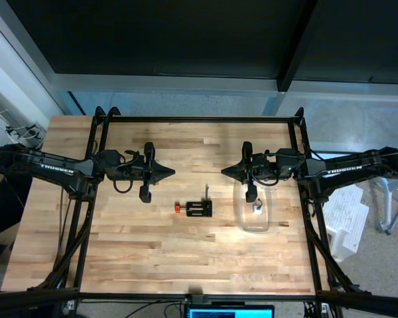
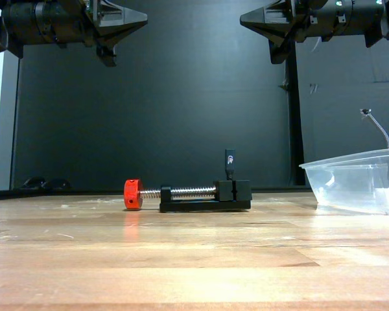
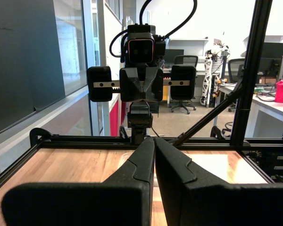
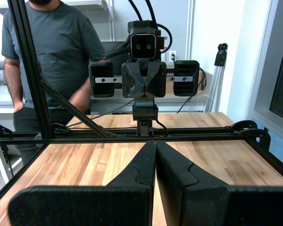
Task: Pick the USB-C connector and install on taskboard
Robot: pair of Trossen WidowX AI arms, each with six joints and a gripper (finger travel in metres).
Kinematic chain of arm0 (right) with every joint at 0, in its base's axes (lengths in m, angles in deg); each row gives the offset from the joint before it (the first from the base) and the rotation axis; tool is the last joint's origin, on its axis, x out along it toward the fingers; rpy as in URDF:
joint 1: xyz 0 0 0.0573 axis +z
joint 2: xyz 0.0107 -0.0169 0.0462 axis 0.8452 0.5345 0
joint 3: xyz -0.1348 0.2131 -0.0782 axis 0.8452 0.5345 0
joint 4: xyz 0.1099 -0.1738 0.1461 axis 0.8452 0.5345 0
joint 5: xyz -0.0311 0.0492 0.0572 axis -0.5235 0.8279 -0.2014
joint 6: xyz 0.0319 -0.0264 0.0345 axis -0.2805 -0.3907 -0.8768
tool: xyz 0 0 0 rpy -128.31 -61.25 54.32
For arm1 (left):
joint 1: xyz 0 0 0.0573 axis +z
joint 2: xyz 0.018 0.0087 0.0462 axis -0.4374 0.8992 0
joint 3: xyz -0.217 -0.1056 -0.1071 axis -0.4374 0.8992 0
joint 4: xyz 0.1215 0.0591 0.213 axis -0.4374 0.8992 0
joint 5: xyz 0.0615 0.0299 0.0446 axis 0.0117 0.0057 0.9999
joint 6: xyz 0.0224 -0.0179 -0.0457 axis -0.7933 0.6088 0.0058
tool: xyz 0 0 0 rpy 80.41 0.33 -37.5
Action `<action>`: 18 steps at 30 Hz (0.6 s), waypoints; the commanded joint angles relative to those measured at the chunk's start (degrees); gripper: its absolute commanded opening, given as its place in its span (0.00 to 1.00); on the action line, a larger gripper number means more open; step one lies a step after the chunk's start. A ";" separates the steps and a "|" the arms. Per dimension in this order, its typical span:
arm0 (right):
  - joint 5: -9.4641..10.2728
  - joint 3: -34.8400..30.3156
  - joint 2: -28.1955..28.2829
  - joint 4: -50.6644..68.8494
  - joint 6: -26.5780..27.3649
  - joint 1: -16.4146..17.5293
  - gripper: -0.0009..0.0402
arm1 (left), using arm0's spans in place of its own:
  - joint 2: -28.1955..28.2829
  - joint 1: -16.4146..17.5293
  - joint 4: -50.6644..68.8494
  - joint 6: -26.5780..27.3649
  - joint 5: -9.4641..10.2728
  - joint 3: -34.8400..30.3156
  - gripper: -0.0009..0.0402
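The taskboard [image 1: 198, 209] is a small black block with an orange-red knob [image 1: 177, 208], lying mid-table; in the low view the taskboard [image 2: 204, 194] carries a thin dark pin [image 2: 229, 162] standing upright. The USB-C connector [image 1: 257, 207] lies in a clear plastic tray [image 1: 244, 222] to the right, and its cable [image 2: 379, 133] curves up above the tray's rim. My left gripper [image 1: 172, 172] hovers high, behind and left of the taskboard, shut and empty. My right gripper [image 1: 223, 171] hovers high behind the tray's left side, also shut and empty. Both pairs of fingers [image 3: 146, 155] [image 4: 148, 157] are pressed together.
A black metal frame [image 1: 199, 120] runs around the table's edges. The clear tray [image 2: 356, 178] stands right of the taskboard. Each wrist view shows the opposite arm [image 3: 141, 70] [image 4: 142, 70] facing it. A person [image 4: 56, 56] stands beyond the left end of the table.
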 commanded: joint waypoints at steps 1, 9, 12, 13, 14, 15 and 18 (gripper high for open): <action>-0.02 -0.02 0.17 -0.02 -0.02 0.02 0.02 | 0.00 0.00 0.00 0.00 0.00 -0.02 0.02; 0.02 -0.02 0.17 -0.04 -0.15 0.02 0.02 | -0.02 0.02 0.02 0.00 0.00 -0.02 0.02; 0.57 -0.02 0.15 0.02 -0.76 0.04 0.02 | 0.00 0.02 0.02 0.00 0.00 -0.02 0.02; 1.33 -0.02 0.02 0.00 -0.87 0.04 0.02 | -0.02 0.00 0.02 0.00 0.00 -0.02 0.02; 1.62 -0.11 -0.02 0.07 -1.40 0.02 0.02 | -0.02 0.00 0.02 0.00 0.00 -0.02 0.02; 1.49 -0.37 -0.11 0.70 -2.12 0.02 0.02 | -0.02 0.00 0.02 0.00 0.00 -0.02 0.02; 1.44 -2.91 -0.63 8.04 -1.70 0.04 0.02 | -0.02 0.00 0.00 0.00 0.00 -0.02 0.02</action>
